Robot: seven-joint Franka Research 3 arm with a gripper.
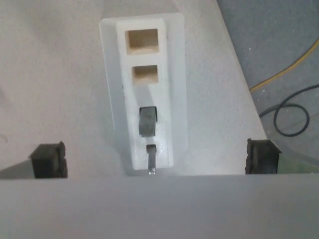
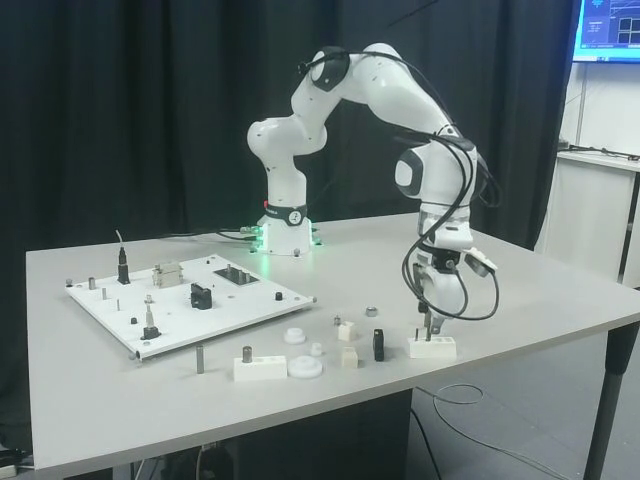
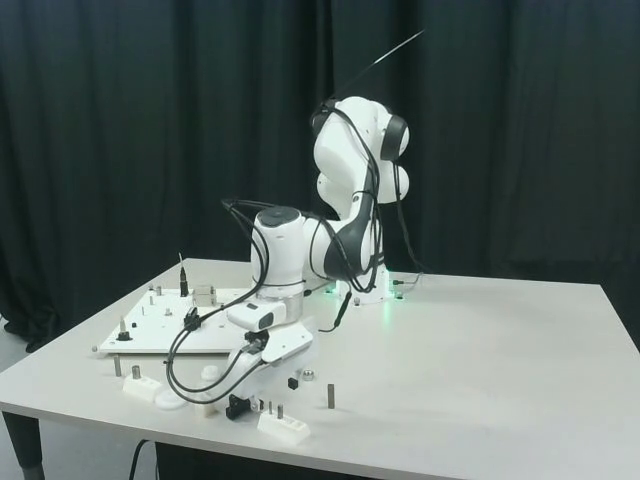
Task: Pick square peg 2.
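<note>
Hovering above the white holder block (image 1: pixel 144 94) with gripper (image 1: pixel 152 159) fingers spread wide, square peg 2 (image 1: pixel 148 122) sitting between them below, ungrasped.

Premises are a robotics laboratory or test cell. Evidence: a white arm (image 2: pixel 360 110) bolted at its base to a grey table (image 2: pixel 560 290), black curtains (image 3: pixel 120 140) enclosing the area on all visible sides, a white assembly board (image 2: pixel 190 300) carrying mounted fixtures, and loose test parts with white peg holders (image 2: pixel 433 348) set out along the table's front edge. A wall monitor (image 2: pixel 608 30) hangs in the corner, and cables (image 1: pixel 289 117) trail across the floor.
</note>
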